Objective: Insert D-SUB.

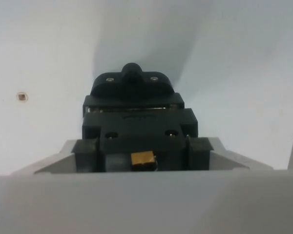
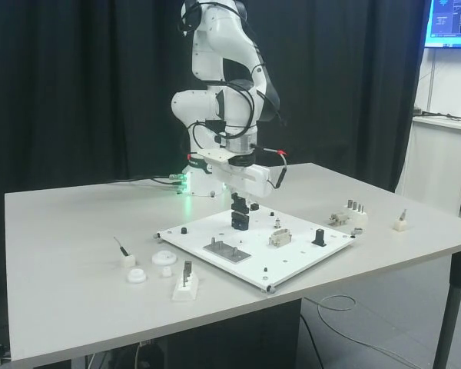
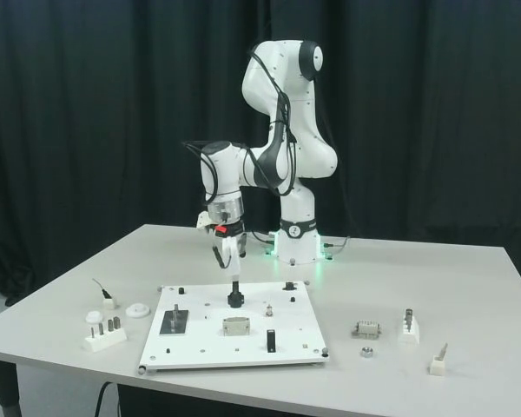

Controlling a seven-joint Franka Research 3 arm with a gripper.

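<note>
The gripper (image 2: 239, 209) hung over the white board (image 2: 215, 261) on the grey table (image 2: 61, 231), its fingers closed on a black plug (image 2: 239, 221) that pointed down toward the board. In the wrist view the plug (image 1: 136, 126) sat clamped between the two fingers. Whether the plug touched the board could not be told. A second connector (image 3: 365, 329) lay on the table, well apart from the board.

Assembly board (image 3: 200, 347) at the table's (image 3: 469, 287) front centre, arm base (image 3: 297, 243) behind it, gripper (image 3: 234, 276) above the board's rear, apparently holding a connector (image 3: 235, 300), loose connector (image 3: 366, 329) right of the board, small fixtures (image 3: 103, 337) left
</note>
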